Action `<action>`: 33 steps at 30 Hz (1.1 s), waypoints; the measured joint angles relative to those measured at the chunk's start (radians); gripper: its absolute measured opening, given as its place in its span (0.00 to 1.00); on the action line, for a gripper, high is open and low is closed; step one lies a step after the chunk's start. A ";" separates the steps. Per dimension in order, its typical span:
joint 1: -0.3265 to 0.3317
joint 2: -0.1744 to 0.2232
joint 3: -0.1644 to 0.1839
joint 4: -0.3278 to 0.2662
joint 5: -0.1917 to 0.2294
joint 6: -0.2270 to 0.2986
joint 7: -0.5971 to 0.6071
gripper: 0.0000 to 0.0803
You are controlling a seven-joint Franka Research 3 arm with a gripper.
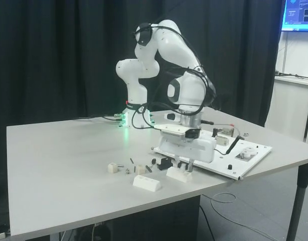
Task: Place small gear.
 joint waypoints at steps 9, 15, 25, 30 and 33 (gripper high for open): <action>-0.019 0.030 0.000 0.000 0.019 0.037 -0.030 0.24; -0.029 0.045 0.000 0.000 0.041 0.050 -0.051 0.24; -0.038 0.060 0.000 0.000 0.065 0.062 -0.083 0.24; -0.042 0.065 0.000 0.000 0.078 0.072 -0.111 0.24; -0.043 0.069 0.000 0.000 0.084 0.077 -0.122 0.24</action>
